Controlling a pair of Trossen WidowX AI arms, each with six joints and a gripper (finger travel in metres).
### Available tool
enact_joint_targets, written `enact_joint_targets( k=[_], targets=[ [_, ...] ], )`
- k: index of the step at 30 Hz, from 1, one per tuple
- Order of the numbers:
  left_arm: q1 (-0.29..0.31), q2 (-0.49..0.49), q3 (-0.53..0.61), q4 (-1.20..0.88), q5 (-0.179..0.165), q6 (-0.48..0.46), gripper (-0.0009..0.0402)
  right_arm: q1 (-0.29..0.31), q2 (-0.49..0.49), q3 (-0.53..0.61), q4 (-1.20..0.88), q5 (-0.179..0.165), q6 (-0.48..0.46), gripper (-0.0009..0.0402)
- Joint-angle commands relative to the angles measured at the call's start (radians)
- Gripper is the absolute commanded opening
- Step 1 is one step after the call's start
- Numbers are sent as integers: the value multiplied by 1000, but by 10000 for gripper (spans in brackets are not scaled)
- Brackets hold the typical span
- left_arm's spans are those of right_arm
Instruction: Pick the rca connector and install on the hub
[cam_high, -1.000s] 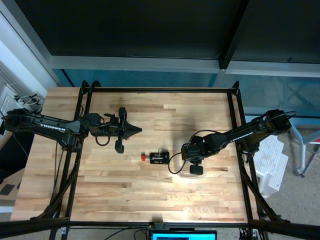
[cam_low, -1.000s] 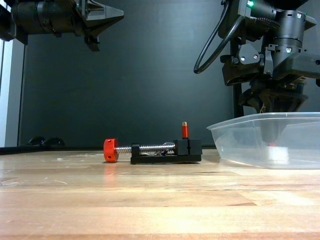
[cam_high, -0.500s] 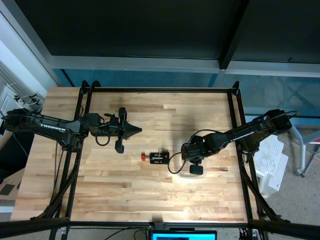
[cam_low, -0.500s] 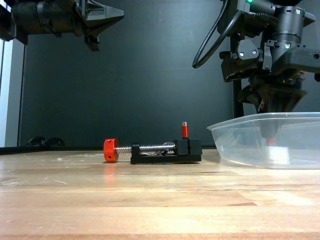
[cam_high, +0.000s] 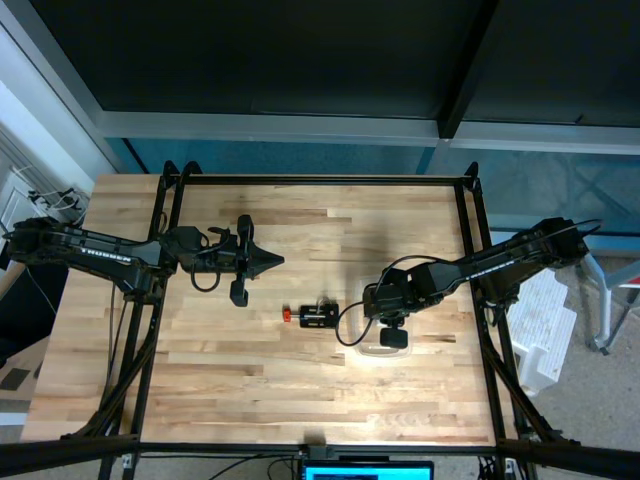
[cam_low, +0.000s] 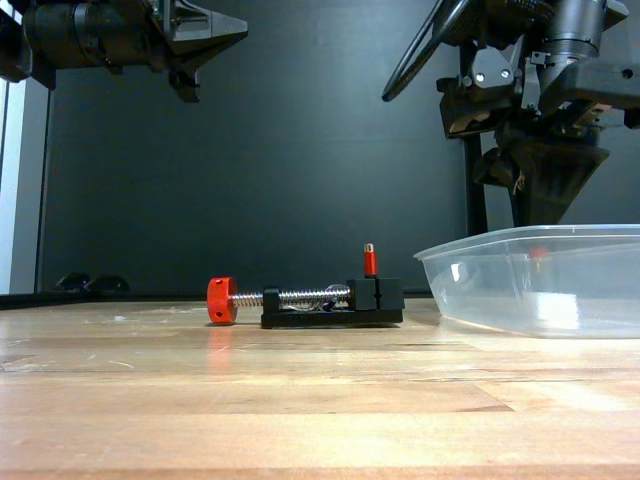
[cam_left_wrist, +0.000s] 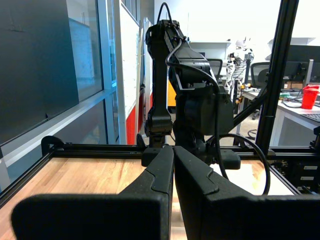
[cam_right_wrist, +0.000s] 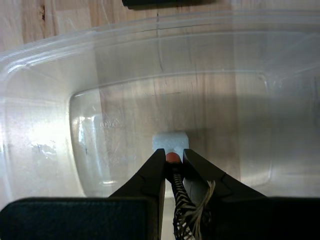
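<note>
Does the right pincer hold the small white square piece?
No: the white piece lies in the tray, while the right pincer grips the orange-tipped connector; the left pincer hangs shut, high over the table's left.

Both arms are matte black throughout. The left arm (cam_high: 90, 252) carries white TROSSEN lettering (cam_high: 100, 255) along its long link, and a black cable (cam_high: 205, 282) loops beneath its wrist. The left pincer (cam_high: 280, 261), at about eleven o'clock from the middle of the surface (cam_high: 300, 400), ends in two smooth wedge-shaped fingers (cam_left_wrist: 160, 175) tapering to a point. The right arm (cam_high: 500, 258) trails a larger cable loop (cam_high: 345, 330), and silvery screws (cam_low: 483, 77) stud its wrist housing. The right pincer (cam_right_wrist: 173, 154), at about three o'clock, has matching tapered fingers.
</note>
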Motion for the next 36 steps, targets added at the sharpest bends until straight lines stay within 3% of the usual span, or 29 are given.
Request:
enact_joint_targets(
  k=[1, 22, 36],
  targets=[
    [0, 0, 0, 0, 0, 0, 0, 0, -9, 0, -1, 0, 1, 0],
    [0, 0, 0, 0, 0, 0, 0, 0, -13, 3, -6, 0, 1, 0],
    [0, 0, 0, 0, 0, 0, 0, -2, -11, 140, -121, 1, 0, 0]
  ],
)
